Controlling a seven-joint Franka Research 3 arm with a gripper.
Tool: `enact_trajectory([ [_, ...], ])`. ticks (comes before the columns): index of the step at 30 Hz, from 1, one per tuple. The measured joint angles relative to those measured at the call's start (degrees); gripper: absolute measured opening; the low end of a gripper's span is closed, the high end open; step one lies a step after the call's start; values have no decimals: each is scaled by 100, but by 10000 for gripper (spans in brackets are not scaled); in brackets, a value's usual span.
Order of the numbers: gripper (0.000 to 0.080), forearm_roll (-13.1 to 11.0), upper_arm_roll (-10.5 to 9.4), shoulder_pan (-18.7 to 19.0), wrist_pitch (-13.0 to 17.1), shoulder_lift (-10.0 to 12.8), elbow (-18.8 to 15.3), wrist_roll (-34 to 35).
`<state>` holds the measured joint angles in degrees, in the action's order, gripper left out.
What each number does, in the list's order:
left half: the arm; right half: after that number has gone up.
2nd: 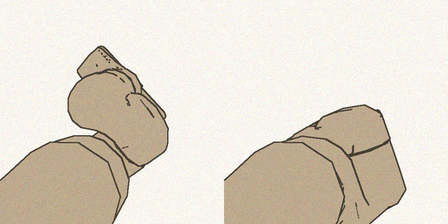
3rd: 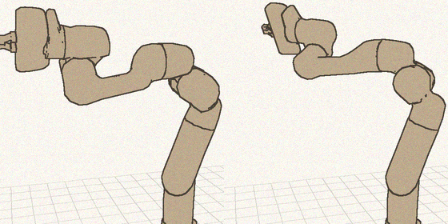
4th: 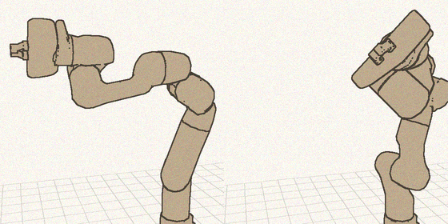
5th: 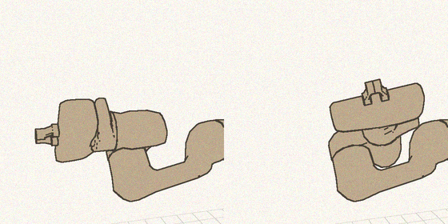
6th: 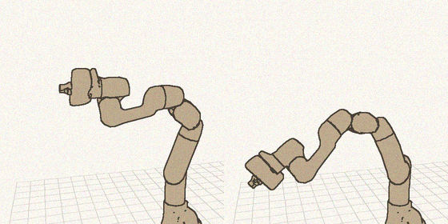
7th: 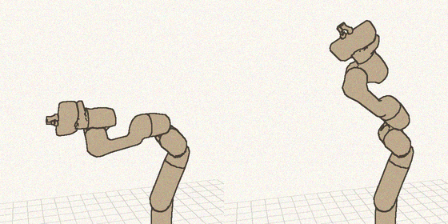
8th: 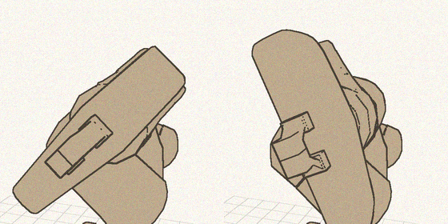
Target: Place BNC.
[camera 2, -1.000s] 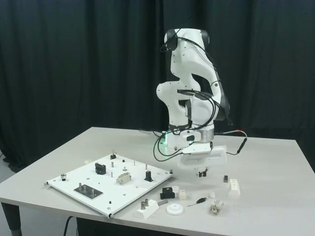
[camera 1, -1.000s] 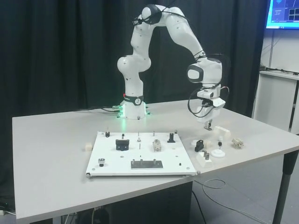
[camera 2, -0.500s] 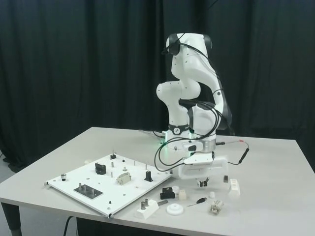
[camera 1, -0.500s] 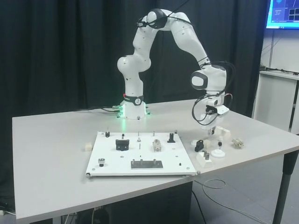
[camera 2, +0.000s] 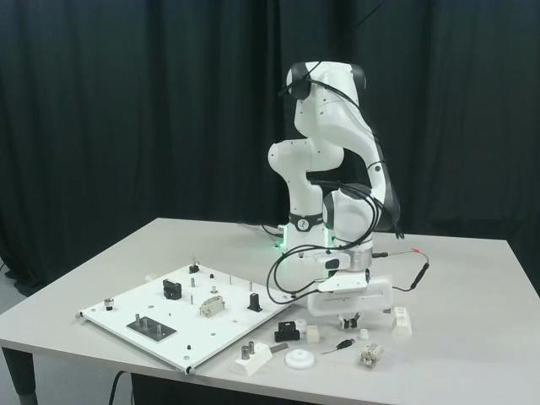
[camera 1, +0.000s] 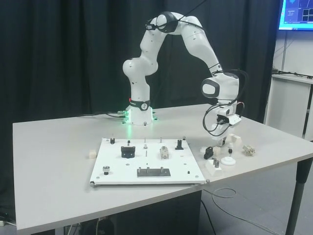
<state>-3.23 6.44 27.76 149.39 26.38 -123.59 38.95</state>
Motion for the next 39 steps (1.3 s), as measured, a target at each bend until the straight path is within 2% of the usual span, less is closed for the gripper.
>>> enact_trajectory([
  [10, 126, 0, -11, 0, 11, 26, 8, 78],
  [12, 151, 0, -11, 0, 11, 26, 12, 81],
  [13, 499, 0, -11, 0, 11, 26, 15, 81],
  [18, 499, 0, -11, -5, -16, 9, 33, 82],
  [19, 733, 0, -11, -6, -35, -1, 37, 84],
  [23, 733, 0, -9, -17, -144, -65, 44, 88],
  [24, 784, 0, -7, -19, -175, -87, 44, 88],
  [32, 797, 0, 14, -29, -474, -297, 44, 89],
  [39, 799, 0, 22, -30, -604, -425, 44, 89],
])
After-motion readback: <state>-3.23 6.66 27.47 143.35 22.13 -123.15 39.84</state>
